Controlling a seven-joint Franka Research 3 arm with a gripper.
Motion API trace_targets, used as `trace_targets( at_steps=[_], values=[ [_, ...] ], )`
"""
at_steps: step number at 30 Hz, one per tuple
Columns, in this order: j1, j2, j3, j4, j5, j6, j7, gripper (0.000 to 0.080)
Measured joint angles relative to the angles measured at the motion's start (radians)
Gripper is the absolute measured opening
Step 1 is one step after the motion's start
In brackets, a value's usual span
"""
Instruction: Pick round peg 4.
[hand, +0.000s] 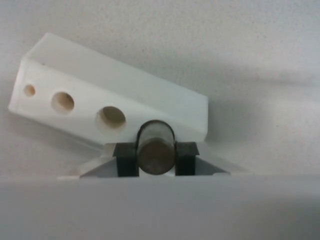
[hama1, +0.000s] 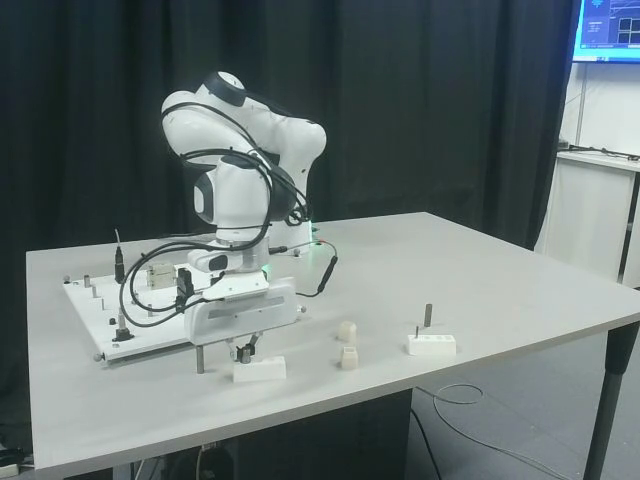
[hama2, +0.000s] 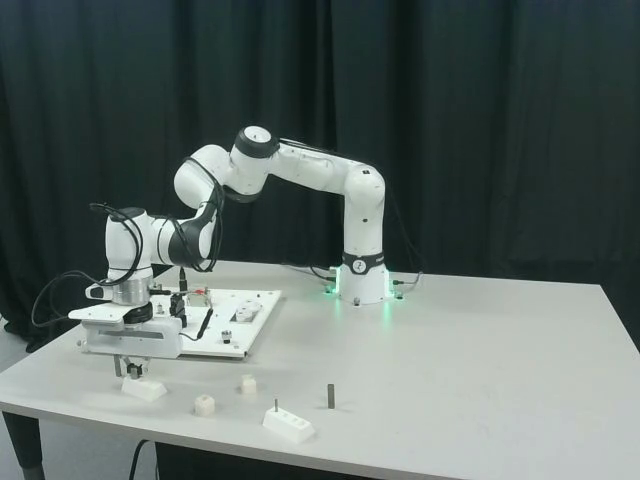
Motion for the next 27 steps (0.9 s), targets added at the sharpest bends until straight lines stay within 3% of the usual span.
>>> trace_targets(
  at_steps=[11,27],
  values=[
    [-0.002,0.012,0.004,0.01,0.012,-0.012,-0.007,0.0154],
    [-0.007,0.067,0.046,0.01,0.063,-0.105,-0.014,0.0153]
  ],
)
